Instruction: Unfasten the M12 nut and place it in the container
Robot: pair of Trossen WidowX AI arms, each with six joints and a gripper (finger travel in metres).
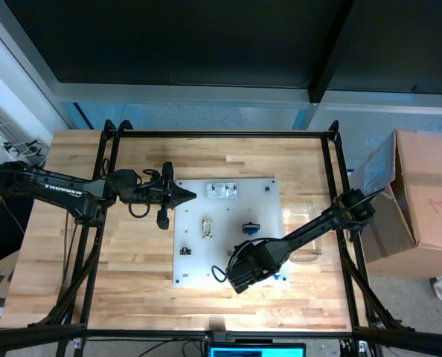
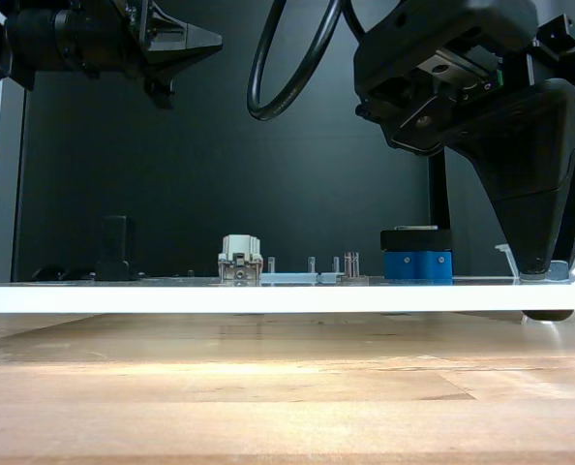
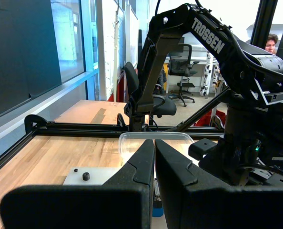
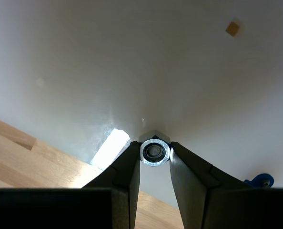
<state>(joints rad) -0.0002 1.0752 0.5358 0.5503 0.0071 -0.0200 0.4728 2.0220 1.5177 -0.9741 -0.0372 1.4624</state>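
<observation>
Nut (image 4: pixel 154 162): on its stud (image 4: pixel 154 151), near right edge of board (image 1: pixel 206 256), lower centre of high view.
Right gripper (image 2: pixel 537 263): clamped on nut, probably for unscrewing.
Left gripper (image 1: pixel 182 195): fingers together, raised at centre left of the high view.
Container (image 1: pixel 310 249): right of board, awaiting nut.

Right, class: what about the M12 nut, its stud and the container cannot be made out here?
High view: the right arm covers the stud's spot.
Low view: the right gripper, down at the white board, hides the stud.
Right wrist view: the M12 nut is clamped between the fingers; whether on its stud cannot be told.
Left wrist view: the shut left gripper, above the board's left edge, blocks the near board.
</observation>
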